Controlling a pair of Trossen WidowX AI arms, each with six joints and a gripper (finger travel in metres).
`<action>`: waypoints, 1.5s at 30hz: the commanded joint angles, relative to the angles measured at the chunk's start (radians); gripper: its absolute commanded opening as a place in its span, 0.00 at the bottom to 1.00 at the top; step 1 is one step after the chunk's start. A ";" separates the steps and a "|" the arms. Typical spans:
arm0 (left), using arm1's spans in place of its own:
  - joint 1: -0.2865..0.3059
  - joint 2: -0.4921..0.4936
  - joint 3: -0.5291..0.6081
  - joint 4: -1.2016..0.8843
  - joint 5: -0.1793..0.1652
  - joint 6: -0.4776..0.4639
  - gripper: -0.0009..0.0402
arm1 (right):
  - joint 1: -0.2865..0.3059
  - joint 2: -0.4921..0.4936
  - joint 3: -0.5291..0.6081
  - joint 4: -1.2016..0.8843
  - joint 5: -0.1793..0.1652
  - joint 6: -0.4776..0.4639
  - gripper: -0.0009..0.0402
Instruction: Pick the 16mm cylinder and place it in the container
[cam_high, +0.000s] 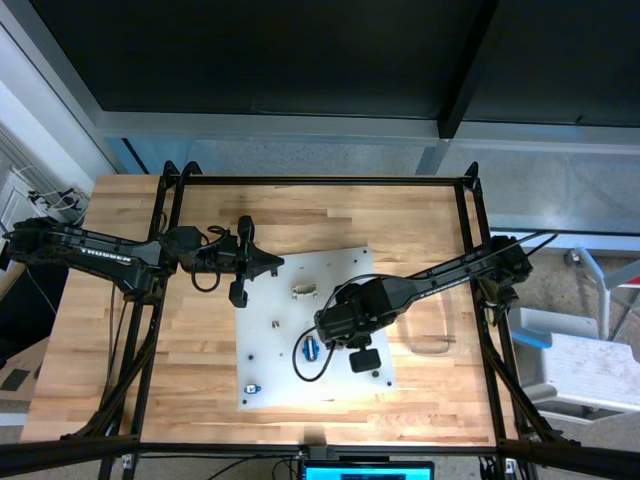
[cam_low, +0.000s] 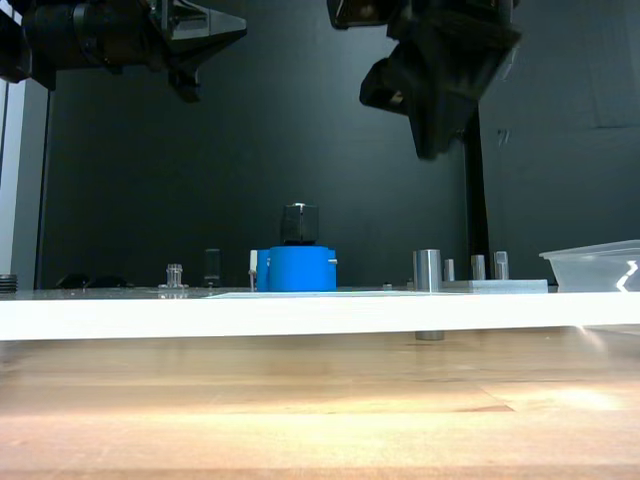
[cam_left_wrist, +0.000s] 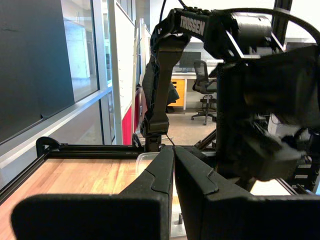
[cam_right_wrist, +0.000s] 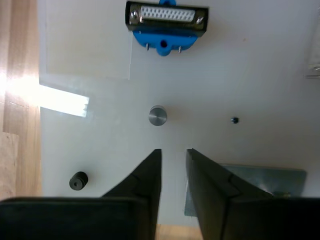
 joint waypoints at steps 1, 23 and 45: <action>0.000 0.000 0.000 0.000 0.000 0.000 0.02 | 0.002 0.022 0.000 0.003 0.001 0.011 0.29; 0.000 0.000 0.000 0.000 0.000 0.000 0.02 | 0.013 0.122 0.000 0.051 0.005 0.015 0.44; 0.000 0.000 0.000 0.000 0.000 0.000 0.02 | 0.014 0.165 -0.002 0.084 0.008 0.014 0.42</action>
